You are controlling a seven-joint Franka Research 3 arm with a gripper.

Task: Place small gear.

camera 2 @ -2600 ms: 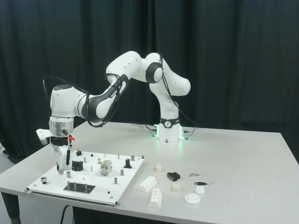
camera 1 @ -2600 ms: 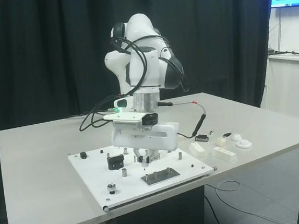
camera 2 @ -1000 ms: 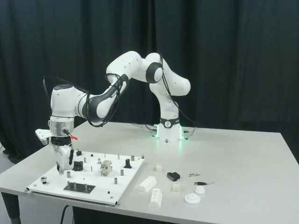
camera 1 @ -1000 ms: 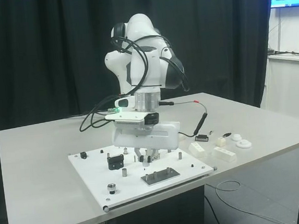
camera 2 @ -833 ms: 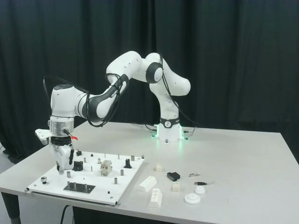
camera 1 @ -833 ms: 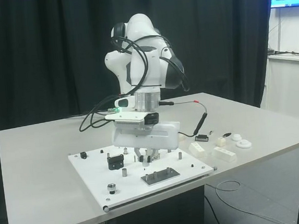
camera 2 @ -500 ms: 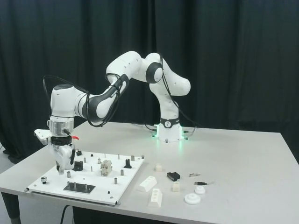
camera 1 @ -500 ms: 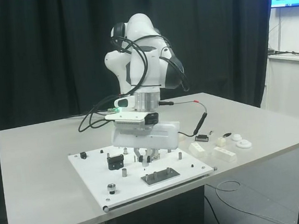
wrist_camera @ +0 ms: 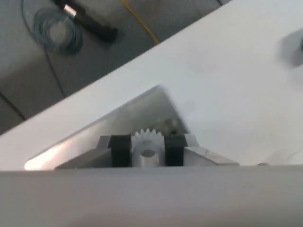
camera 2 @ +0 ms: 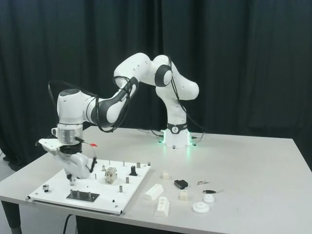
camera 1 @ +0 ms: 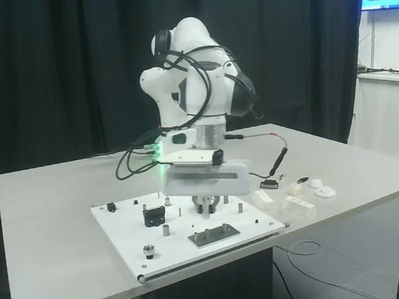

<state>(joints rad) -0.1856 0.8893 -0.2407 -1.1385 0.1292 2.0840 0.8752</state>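
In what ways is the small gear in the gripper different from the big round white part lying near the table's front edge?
The small gear is clamped between the gripper's black fingers, above the white board; the round white part lies free on the grey table. The small gear shows teeth; none can be made out on the round white part. Both are white and round.

black curtain (camera 2: 243, 58), grey table (camera 2: 263, 165)

Upright pegs (camera 1: 166, 230) and metal plate (camera 1: 213, 235) crowd white board (camera 1: 123, 236) below pincer (camera 1: 206, 206).
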